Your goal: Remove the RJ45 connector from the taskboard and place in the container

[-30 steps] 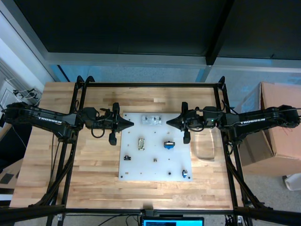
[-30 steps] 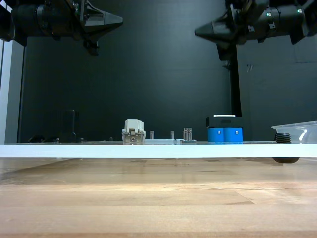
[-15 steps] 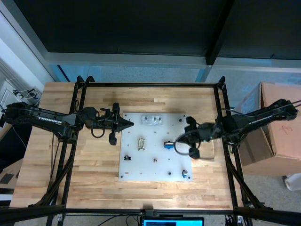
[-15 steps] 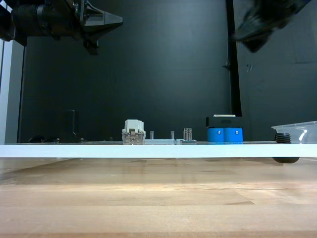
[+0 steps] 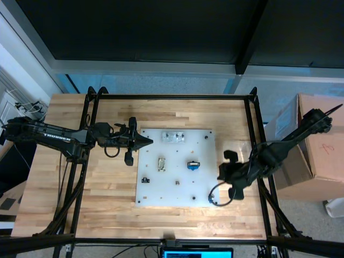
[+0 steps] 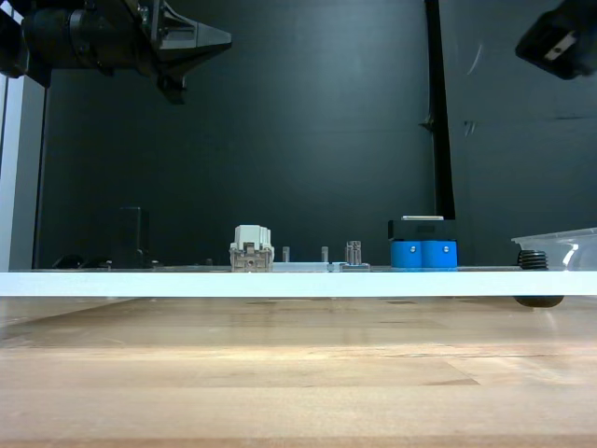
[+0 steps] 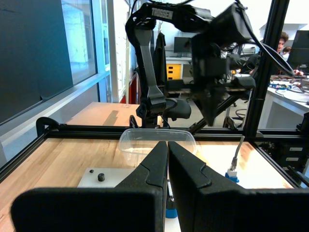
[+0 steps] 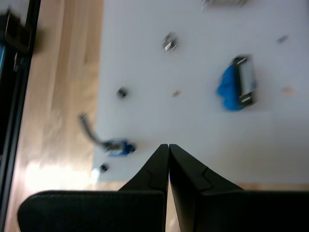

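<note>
Near right corner of the white taskboard: RJ45 connector with a short grey cable stub, seated in its blue holder. The high view gives little more than a blue speck. The left wrist view shows the connector upright, stub rising straight out of the holder. The right wrist view shows it from above, no finger touching it. Low view: cannot pick the connector out. Just beyond it, the black two-fingered right gripper hangs over the board's right edge. In its own view the jaws are pressed together with nothing between them, tip just beside the connector and apart from it. The low view catches only a dark piece of the right arm, well above the board. Clear plastic container sits just beside the board's right edge, mostly under the right arm from above, plain in the left wrist view. Farther back, the left gripper sits at the board's far left edge, held high in the low view. Its jaws are closed flush and empty.
</note>
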Robot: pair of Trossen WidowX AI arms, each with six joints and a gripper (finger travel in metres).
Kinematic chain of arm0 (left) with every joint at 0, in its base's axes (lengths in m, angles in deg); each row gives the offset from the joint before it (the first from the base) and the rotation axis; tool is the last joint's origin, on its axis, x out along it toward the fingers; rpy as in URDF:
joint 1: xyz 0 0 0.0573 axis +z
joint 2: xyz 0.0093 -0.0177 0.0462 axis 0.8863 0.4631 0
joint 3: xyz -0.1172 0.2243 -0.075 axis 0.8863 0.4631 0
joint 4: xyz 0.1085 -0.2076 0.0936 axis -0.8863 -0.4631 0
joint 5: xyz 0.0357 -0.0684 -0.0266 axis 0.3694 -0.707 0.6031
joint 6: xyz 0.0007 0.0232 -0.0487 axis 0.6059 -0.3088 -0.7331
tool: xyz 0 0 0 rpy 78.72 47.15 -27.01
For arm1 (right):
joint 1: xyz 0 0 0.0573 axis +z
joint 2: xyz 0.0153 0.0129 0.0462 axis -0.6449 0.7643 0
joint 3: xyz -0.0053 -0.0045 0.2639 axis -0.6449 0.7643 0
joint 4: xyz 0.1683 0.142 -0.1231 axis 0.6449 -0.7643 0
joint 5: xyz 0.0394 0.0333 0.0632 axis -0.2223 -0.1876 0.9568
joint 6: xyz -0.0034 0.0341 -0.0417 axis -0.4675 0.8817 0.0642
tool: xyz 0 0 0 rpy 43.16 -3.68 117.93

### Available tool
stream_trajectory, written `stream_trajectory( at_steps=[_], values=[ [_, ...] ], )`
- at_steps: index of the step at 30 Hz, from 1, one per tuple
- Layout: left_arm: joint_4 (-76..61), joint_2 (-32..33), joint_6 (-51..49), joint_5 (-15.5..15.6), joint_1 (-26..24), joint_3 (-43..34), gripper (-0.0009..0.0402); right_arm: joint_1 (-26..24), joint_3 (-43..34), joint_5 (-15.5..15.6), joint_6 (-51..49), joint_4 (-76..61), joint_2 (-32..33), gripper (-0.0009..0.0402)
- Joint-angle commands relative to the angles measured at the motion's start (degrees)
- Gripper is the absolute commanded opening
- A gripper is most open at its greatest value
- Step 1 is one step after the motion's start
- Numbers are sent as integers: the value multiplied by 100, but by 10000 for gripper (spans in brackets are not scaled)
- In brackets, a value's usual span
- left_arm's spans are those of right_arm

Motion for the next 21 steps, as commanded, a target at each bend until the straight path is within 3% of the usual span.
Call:
stream_trajectory(
  at_steps=[1,8,10,21],
  values=[
    [2,2,0,-2,2,0,0,177,-234,179,197,-205,396,0],
    [0,2,0,-2,0,0,0,476,-566,254,575,-380,1185,19],
    [0,2,0,-2,2,0,0,492,-573,450,649,-356,1335,39],
    [2,2,0,-2,0,0,0,505,-557,468,835,-17,1902,172]
  ],
)
